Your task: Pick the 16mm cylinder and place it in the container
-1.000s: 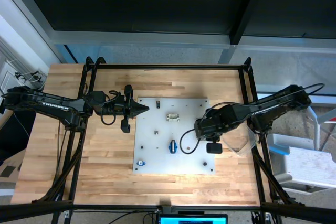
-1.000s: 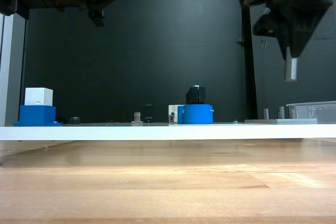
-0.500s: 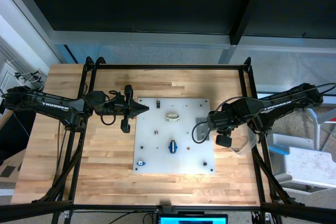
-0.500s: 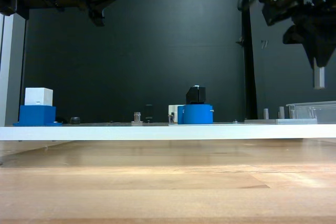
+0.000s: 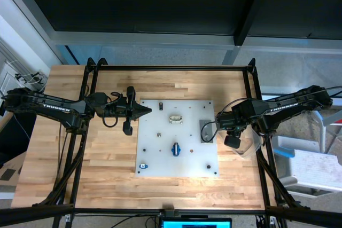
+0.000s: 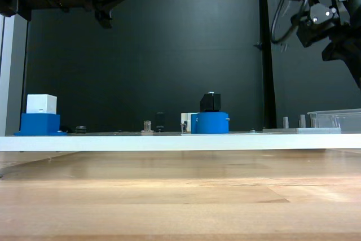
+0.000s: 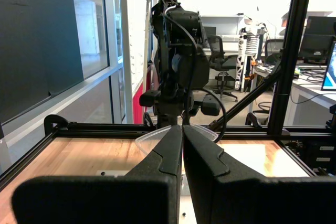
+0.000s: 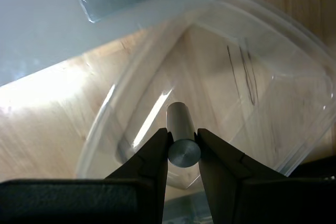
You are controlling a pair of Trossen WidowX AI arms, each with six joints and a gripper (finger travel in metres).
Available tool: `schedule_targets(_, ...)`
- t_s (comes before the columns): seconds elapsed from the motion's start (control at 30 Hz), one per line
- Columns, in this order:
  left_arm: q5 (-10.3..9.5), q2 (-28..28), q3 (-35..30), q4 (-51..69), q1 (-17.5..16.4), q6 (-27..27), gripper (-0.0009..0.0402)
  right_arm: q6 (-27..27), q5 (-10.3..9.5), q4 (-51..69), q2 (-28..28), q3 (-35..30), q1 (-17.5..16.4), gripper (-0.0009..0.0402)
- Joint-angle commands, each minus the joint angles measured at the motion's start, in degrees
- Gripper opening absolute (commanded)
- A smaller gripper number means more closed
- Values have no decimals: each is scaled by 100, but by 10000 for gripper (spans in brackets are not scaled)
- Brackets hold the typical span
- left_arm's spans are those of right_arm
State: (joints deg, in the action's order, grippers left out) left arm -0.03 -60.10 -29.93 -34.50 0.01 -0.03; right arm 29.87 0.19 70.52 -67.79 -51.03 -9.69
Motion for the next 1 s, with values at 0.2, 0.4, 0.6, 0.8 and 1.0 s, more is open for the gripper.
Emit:
schedule_targets(0.2, 0, 0, -2, -2, -2, 2, 0, 136, 35, -492, -2, 328, 208, 16)
schedule_targets(0.4, 0, 0, -2, -2, 0, 2, 0, 601, 522, -1029, 0, 682, 260, 16)
schedule_targets(0.6, 0, 0, -2, -2, -2, 2, 0, 678, 638, -1462, 33, 951, 258, 18)
schedule_targets(0.8, 0, 0, -2, -2, 0, 2, 0, 852, 960, -1620, 35, 1051, 256, 43)
schedule_targets(1.0, 0, 0, -2, -2, 0, 2, 0, 935, 1189, -1622, 66, 1049, 254, 73)
